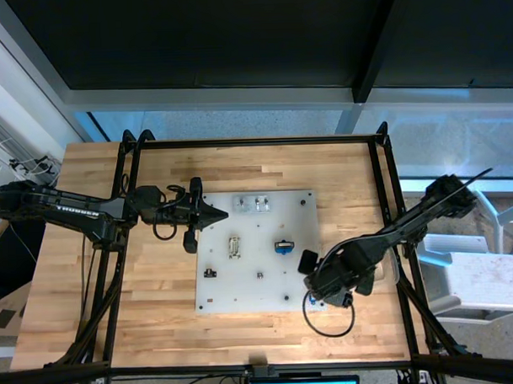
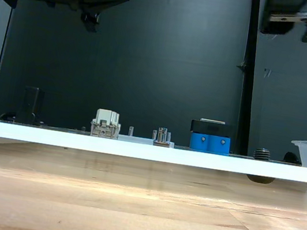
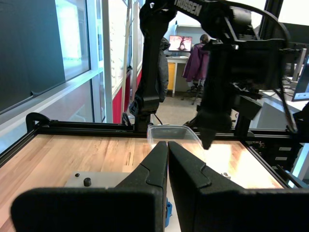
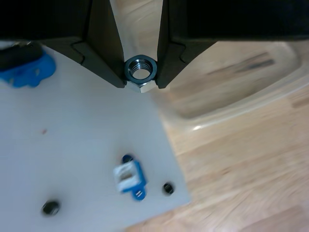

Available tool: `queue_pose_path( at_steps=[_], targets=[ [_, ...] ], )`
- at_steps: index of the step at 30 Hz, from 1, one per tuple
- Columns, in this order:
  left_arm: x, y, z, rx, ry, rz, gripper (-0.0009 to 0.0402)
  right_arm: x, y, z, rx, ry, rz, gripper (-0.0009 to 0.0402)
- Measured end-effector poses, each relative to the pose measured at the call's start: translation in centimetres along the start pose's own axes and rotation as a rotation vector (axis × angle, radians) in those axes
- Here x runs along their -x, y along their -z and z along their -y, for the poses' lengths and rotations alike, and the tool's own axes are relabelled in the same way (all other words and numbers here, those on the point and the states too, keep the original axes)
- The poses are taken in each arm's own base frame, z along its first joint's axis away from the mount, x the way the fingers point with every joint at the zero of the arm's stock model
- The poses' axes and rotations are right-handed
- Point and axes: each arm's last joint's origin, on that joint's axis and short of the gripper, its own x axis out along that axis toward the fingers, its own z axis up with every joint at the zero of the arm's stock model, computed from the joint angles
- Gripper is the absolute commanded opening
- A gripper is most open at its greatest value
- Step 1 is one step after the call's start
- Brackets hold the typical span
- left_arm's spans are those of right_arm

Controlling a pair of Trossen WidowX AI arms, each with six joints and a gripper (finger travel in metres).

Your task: Pick the M12 fastener and fasten on the M12 threads

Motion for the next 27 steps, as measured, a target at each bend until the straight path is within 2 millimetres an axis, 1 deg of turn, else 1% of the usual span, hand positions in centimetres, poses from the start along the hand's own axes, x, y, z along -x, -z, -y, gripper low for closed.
queue_pose_path(
  at_steps=[9,16,27],
  targets=[
    [0.0,0.0,0.0,0.000,0.000,-0.001,0.0000,-1.1,-2.8,3.0,0.059,-0.007,-0.005,0.0012],
    [0.0,0.0,0.0,0.000,0.000,0.000,0.0000,-2.2,-4.6,4.7,0.075,-0.024,-0.011,0.0012],
    [0.0,0.0,0.0,0.000,0.000,0.000,0.0000,-3.8,-6.2,6.8,0.102,-0.034,-0.006,0.0012]
  ],
)
